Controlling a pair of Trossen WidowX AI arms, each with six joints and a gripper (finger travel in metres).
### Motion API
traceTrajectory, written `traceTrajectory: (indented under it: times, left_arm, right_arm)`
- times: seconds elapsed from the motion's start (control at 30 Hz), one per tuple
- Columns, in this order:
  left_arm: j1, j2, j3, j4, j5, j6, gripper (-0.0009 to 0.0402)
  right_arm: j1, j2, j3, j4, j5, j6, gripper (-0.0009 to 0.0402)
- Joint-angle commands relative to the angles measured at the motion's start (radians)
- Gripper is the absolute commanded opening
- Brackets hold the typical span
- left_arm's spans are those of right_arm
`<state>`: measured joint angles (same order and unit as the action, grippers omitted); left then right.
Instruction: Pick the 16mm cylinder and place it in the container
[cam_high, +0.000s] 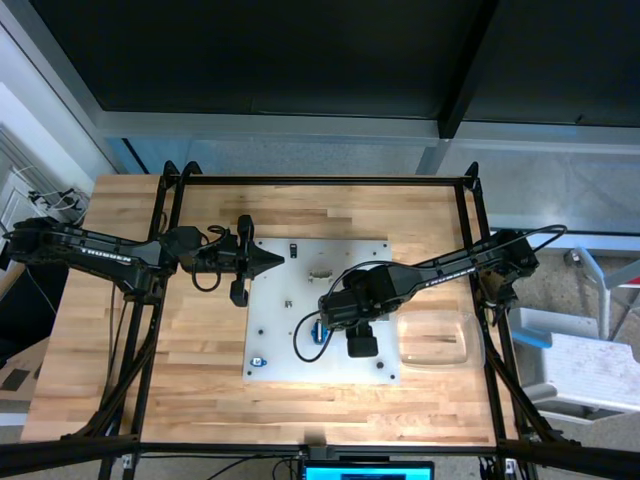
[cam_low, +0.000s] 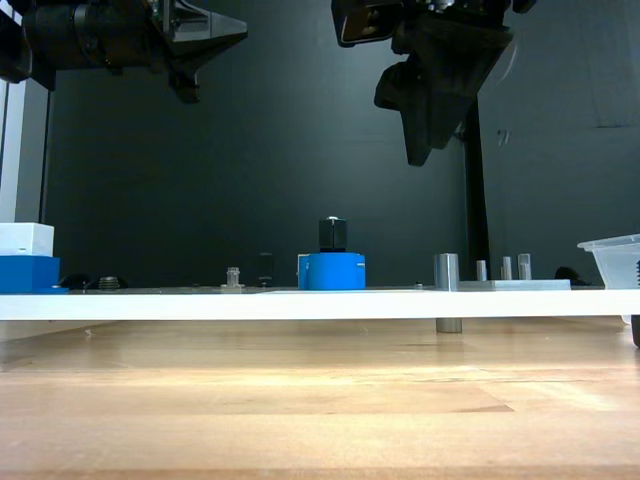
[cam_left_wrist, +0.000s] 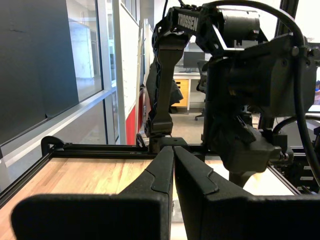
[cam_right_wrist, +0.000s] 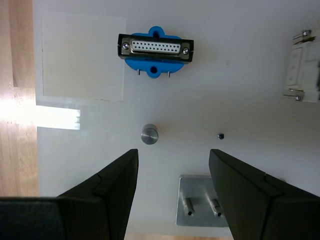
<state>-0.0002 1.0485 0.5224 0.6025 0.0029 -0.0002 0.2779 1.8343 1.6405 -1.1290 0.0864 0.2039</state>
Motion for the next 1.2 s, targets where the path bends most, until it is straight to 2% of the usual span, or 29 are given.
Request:
traceTrajectory:
  times: [0.03, 0.47, 1.2]
  left_arm:
    - [0.0, 0.0, 0.0, 0.0, 0.0, 0.0, 0.0]
    - [0.0, 0.0, 0.0, 0.0, 0.0, 0.0, 0.0]
    - [0.0, 0.0, 0.0, 0.0, 0.0, 0.0, 0.0]
  right_arm:
    - [0.002, 0.008, -0.003, 0.002, -0.001, 0.005, 0.0197]
    - [0.019, 0.072, -0.023, 0.035, -0.001, 0.023, 0.0197]
    - [0.035, 0.103, -0.121, 0.138, -0.001, 0.027, 0.0196]
